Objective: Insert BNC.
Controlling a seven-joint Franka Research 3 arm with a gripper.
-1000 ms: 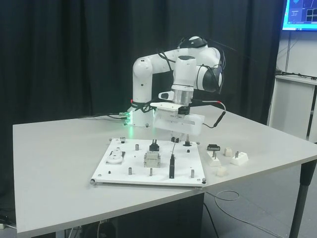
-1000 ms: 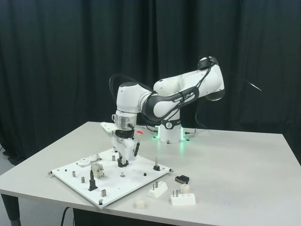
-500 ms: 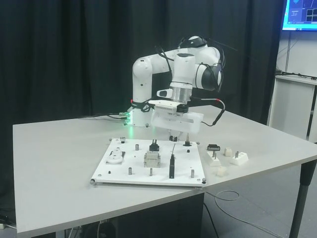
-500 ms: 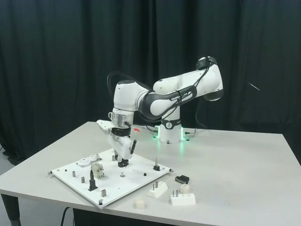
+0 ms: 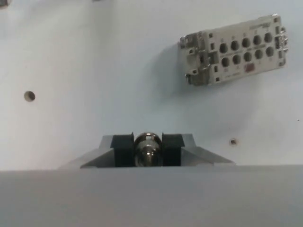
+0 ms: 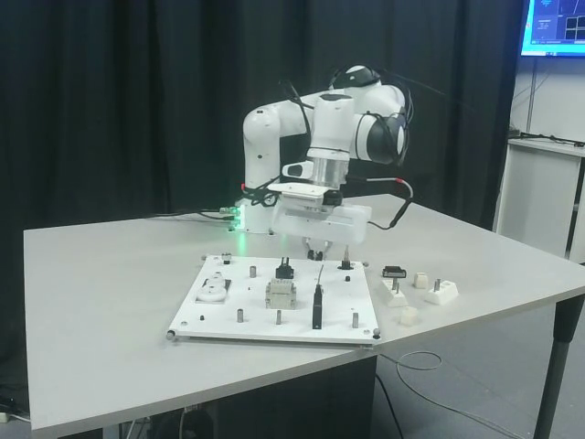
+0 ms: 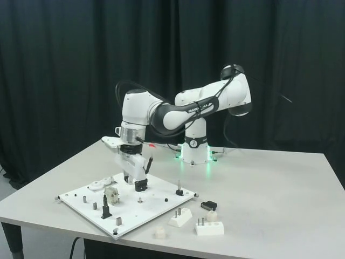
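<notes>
Curtains [image 7: 64,65] (black) back your grey table [image 6: 101,302], where the white board [image 6: 247,315] lies. Your gripper [image 5: 148,153] hangs above the board, clamped on the BNC plug [image 5: 148,147].

White board [image 6: 302,315], grey table [image 6: 110,302], seemingly black curtain [image 7: 64,65].

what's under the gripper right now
Below the gripper, which is shut on the BNC plug, lies the white board with a multi-pin connector off to one side. The spot directly under the fingers is hidden.
</notes>
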